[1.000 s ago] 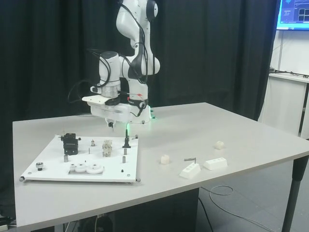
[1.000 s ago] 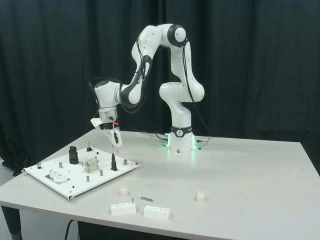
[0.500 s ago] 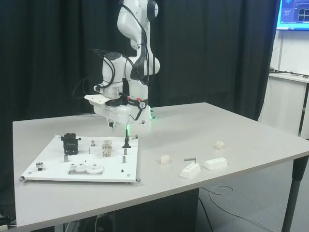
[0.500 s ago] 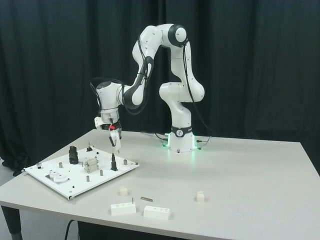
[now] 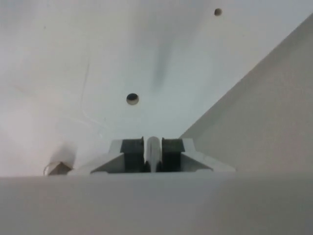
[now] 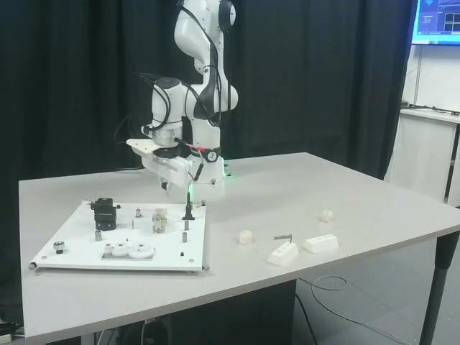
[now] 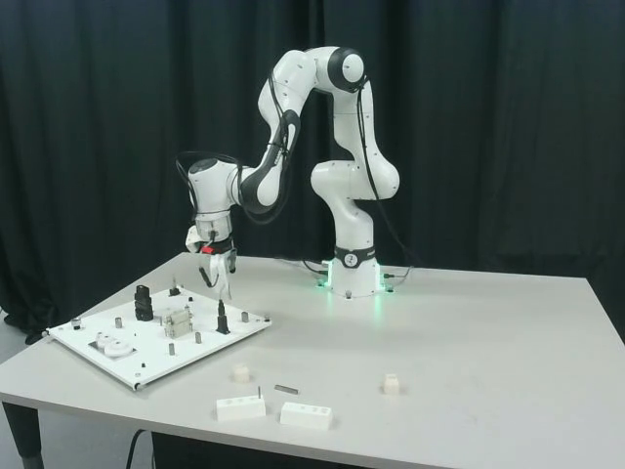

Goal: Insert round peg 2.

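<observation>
My gripper hangs above the far edge of the white board, near its far right corner, seen from the other side as gripper. In the wrist view the black pads are shut on a thin pale round peg that points down at the board. A small dark hole lies in the white board just ahead of the peg, with a second hole farther off. The board's edge runs diagonally beside the grey table.
On the board stand a black post, a black block, a small grey block, white gears and short pegs. Two white holders, a loose pin and two small white cubes lie to its right.
The hand has turned about its wrist and shifted slightly to the right above the board's far edge. The peg stays held between the fingers.
</observation>
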### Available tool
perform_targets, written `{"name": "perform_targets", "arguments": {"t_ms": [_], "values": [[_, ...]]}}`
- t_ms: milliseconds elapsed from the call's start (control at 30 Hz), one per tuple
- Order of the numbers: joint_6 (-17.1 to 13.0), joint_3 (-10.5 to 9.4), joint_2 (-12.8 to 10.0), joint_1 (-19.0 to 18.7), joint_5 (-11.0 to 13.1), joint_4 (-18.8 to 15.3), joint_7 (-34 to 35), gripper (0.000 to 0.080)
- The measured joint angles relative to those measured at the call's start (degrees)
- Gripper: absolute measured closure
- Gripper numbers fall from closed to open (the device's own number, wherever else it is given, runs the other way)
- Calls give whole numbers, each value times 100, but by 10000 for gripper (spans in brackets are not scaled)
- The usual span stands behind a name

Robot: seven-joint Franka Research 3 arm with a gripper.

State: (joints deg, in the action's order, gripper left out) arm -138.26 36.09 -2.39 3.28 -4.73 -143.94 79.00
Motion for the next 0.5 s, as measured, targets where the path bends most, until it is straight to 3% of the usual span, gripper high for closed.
{"name": "perform_targets", "arguments": {"t_ms": [500], "values": [[-181, -31, -60, -77, 2, -76, 634, 731]]}}
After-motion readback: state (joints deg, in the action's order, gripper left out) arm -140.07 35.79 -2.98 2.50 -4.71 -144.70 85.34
